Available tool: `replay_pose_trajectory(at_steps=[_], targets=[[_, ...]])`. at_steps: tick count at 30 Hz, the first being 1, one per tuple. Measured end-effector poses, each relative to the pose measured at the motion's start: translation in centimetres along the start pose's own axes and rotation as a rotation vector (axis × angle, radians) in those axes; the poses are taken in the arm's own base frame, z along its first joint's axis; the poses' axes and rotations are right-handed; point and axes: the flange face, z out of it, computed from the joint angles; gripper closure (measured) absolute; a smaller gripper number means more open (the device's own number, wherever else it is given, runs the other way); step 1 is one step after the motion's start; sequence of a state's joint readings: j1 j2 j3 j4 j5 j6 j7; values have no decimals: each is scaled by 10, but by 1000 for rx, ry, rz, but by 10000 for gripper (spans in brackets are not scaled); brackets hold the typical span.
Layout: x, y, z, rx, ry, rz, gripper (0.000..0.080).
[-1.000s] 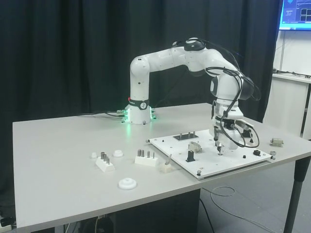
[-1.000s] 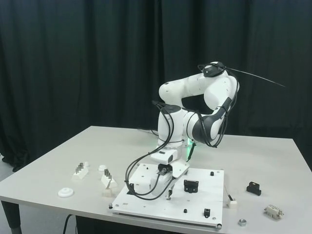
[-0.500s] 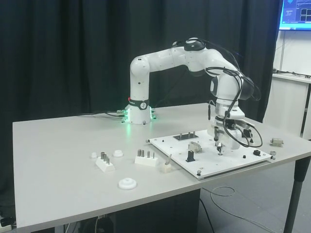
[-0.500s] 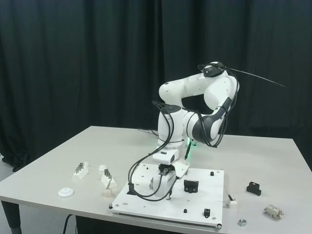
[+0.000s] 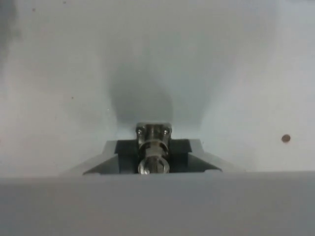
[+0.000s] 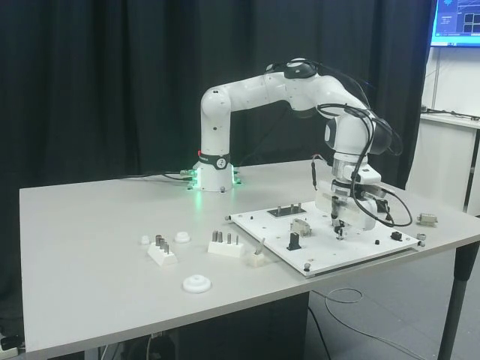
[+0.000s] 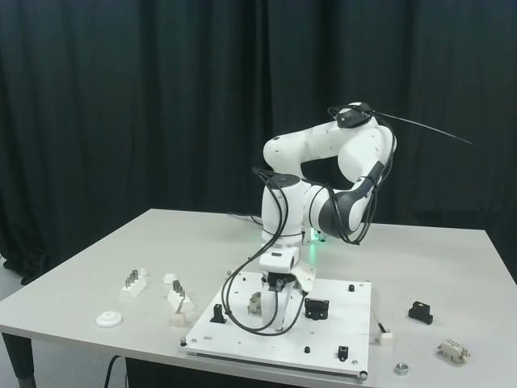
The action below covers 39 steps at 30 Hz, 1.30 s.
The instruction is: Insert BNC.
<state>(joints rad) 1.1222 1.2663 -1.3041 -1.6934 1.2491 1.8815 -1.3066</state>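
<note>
In the wrist view a metal BNC connector [image 5: 153,153] sits upright between the two dark fingers [image 5: 184,147], just above the white board [image 5: 74,73]. My gripper [image 6: 339,227] is low over the white assembly board [image 6: 360,251], shut on the connector. A black cable [image 6: 396,211] loops away from it. In the second room view the gripper [image 7: 279,305] hangs over the board's middle [image 7: 339,327], and the cable [image 7: 234,303] curls beside it. The connector's tip and any socket below it are hidden.
On the board stand a black bracket [image 6: 294,240], a grey metal part [image 6: 301,226] and a black socket [image 7: 316,306]. Off the board lie white pin blocks [image 6: 161,251], a white gear [image 6: 196,283], a black part [image 7: 418,311] and a grey connector [image 7: 452,350].
The wrist has turned about its vertical axis and shifted slightly across the board. The cable loop has swung round with it, uncovering the grey metal part on the board.
</note>
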Motion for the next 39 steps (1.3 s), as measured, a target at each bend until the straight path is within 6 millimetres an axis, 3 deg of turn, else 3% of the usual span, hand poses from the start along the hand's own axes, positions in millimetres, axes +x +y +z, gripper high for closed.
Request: replay_pose_trajectory(at_steps=[16, 39], targets=[[1, 0, 0, -3, -5, -230, 680], [3, -3, 0, -15, -23, -404, 680]])
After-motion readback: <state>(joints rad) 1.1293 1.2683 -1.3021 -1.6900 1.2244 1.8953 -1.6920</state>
